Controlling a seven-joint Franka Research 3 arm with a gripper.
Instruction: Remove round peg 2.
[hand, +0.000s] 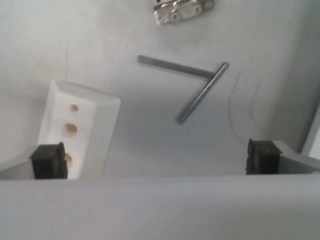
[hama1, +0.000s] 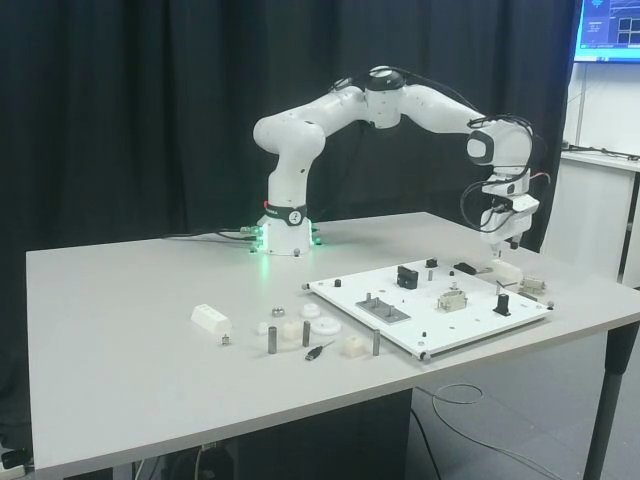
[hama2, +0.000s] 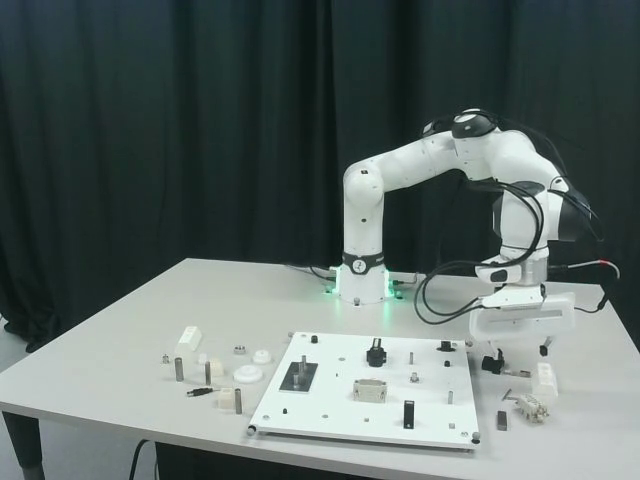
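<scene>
My gripper (hand: 155, 159) hangs open and empty just off the far right edge of the white assembly board (hama1: 345, 295), over the bare table. Under one fingertip (hand: 48, 161) lies a white block (hand: 75, 125) with three round holes in its top face; all three look empty. A thin round grey rod (hand: 202, 93) lies flat on the table, its end touching a flat grey bar (hand: 172, 66). In the room views the gripper (hama1: 497, 250) (hama2: 517, 355) sits low above that white block (hama2: 545, 382). Several short pegs still stand upright on the board (hama2: 330, 420).
A small metal connector (hand: 182, 10) (hama2: 530, 407) lies on the table beyond the rod. Black fixtures (hama2: 376, 354) stand on the board. Loose white gears, a white block (hama1: 210, 318) and dark pegs lie to the board's left. The table edge (hama1: 600, 325) runs close to the gripper.
</scene>
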